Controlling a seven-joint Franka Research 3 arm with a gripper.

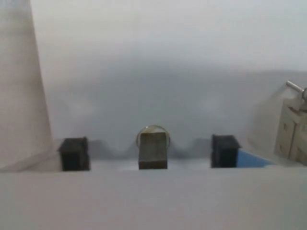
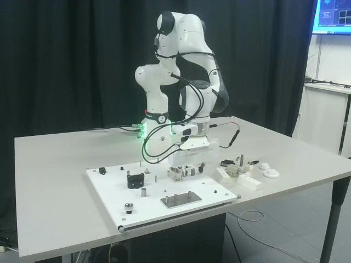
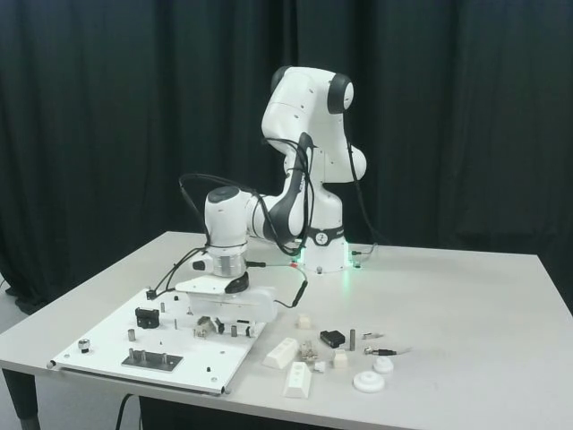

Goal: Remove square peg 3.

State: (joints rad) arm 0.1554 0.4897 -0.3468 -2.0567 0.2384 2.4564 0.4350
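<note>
Wrist view: end effector (image 1: 153,152) spread wide, black fingertips either side of the square peg (image 1: 153,149), not touching it. Peg stands upright, centred between them, seated in the white board (image 2: 109,189) near its back edge. Board sits at the tabletop (image 2: 49,164) front edge. Closing then lifting straight up looks right.

Robotics lab, black curtains (image 3: 107,116) all round, white arm (image 3: 300,161) bolted on grey table (image 3: 466,305)
</note>
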